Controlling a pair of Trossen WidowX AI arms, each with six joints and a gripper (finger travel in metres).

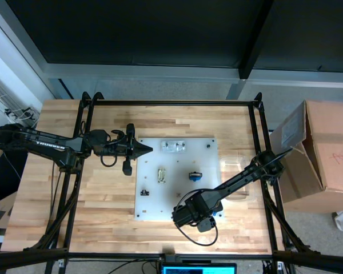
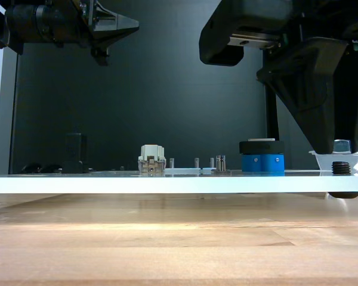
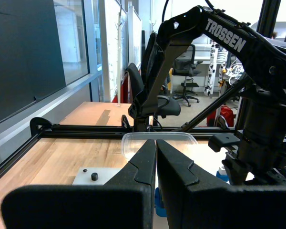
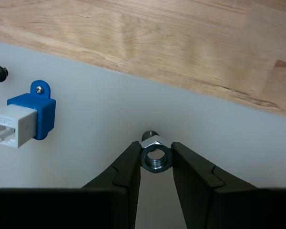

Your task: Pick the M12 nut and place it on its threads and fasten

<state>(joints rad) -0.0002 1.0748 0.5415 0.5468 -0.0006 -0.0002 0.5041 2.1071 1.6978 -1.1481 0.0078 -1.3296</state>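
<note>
Holding the M12 nut [image 4: 156, 159] by its sides in the right gripper [image 4: 155, 146], just above the bare black stud [image 2: 342, 168], not on it yet. Looks light, hard and slick, so best squeezed across the flats and kept level. Also spotting the left gripper [image 1: 147, 149] pinched together, empty, high by the board's [image 1: 151, 208] left edge.

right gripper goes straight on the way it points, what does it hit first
Likely the short black ribbed stud on the white board: the right gripper holds the small silver nut just above it. Left gripper hangs above the board's left edge.
</note>
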